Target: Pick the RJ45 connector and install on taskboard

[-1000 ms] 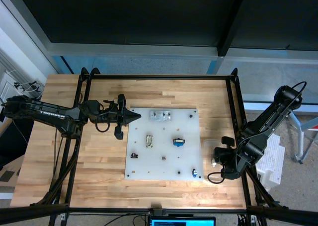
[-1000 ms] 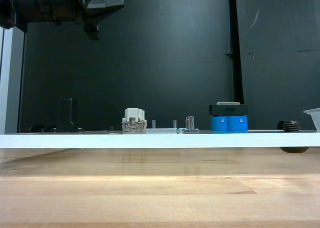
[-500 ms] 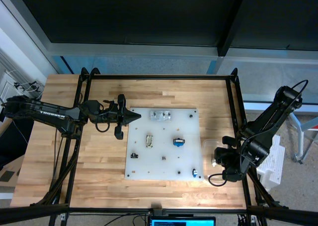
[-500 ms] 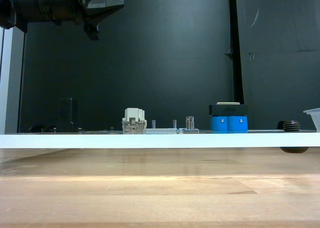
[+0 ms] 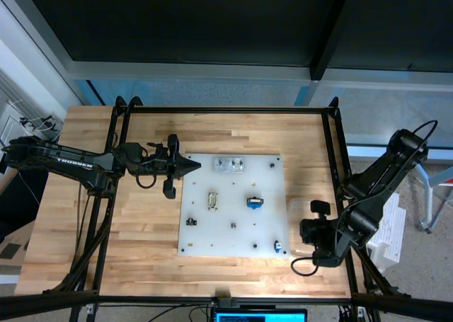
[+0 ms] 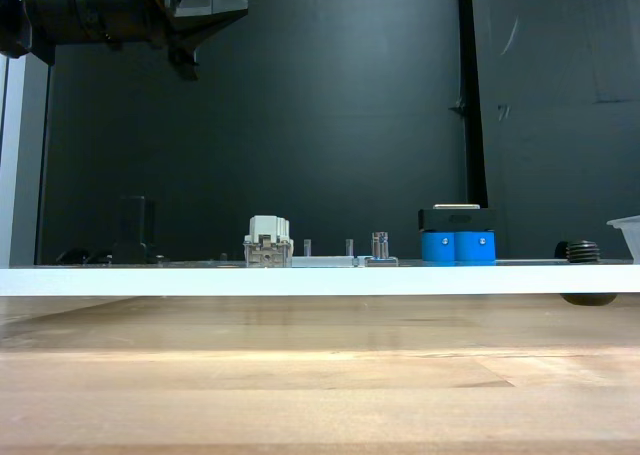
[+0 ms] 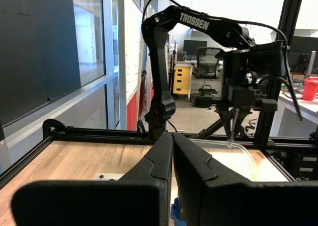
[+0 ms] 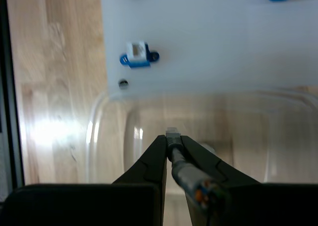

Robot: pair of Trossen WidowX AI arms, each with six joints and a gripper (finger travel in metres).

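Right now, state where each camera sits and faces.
High: above near edge, looking down at the taskboard; both arms show.
Low: table height, level along the taskboard; left tool high.
Left wrist: past its shut tool toward the right tool over the clear tray.
Right wrist: downward, tool gripping the RJ45 connector.
Both wrist views share the tray.

taskboard (image 5: 233, 194) between left gripper (image 5: 194, 165), right gripper (image 8: 171, 138)

the left gripper (image 6: 240, 13) hangs high at the upper left, fingers together in one point aimed right. below, the white taskboard (image 6: 300, 280) lies flat on the wooden counter (image 6: 320, 385), carrying a beige block (image 6: 267, 241), a metal post (image 6: 379, 246) and a black-topped blue fitting (image 6: 457, 237).
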